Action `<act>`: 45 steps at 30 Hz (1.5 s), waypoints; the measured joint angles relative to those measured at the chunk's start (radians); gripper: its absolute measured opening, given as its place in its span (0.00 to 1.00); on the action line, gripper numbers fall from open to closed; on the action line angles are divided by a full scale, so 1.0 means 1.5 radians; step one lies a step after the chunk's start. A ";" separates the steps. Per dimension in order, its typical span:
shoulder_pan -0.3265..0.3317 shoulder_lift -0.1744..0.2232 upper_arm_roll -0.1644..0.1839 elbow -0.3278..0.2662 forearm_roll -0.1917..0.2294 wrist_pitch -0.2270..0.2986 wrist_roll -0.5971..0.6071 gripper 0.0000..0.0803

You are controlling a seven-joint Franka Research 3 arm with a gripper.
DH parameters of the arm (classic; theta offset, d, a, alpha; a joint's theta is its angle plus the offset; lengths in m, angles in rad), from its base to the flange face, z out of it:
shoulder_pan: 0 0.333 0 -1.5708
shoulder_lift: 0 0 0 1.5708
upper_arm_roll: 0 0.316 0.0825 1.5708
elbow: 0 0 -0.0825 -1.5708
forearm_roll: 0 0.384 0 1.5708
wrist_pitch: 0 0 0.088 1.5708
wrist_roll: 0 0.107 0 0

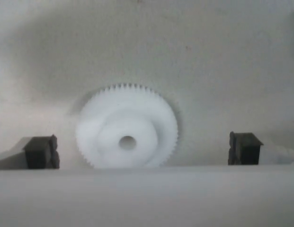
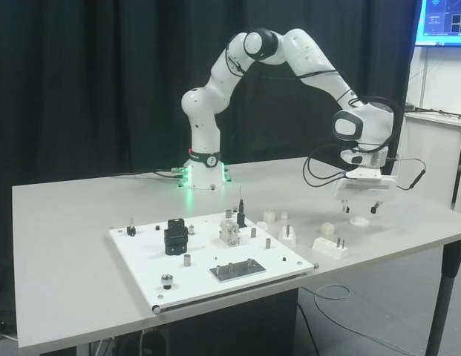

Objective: Pick large gear.

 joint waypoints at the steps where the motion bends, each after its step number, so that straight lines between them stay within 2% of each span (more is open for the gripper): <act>1: 0.001 0.001 0.001 -0.003 0.001 0.006 0.002 1.00; 13: 0.001 0.006 0.012 -0.027 0.006 0.062 0.011 1.00; 37: 0.001 0.026 0.019 -0.028 0.008 0.091 0.025 1.00; 38: 0.001 0.026 0.019 -0.028 0.008 0.091 0.025 0.80; 42: 0.001 0.026 0.019 -0.028 0.008 0.092 0.027 0.80; 43: 0.000 0.026 0.018 -0.028 0.008 0.093 0.028 0.73; 45: 0.000 0.026 0.018 -0.028 0.008 0.093 0.028 0.73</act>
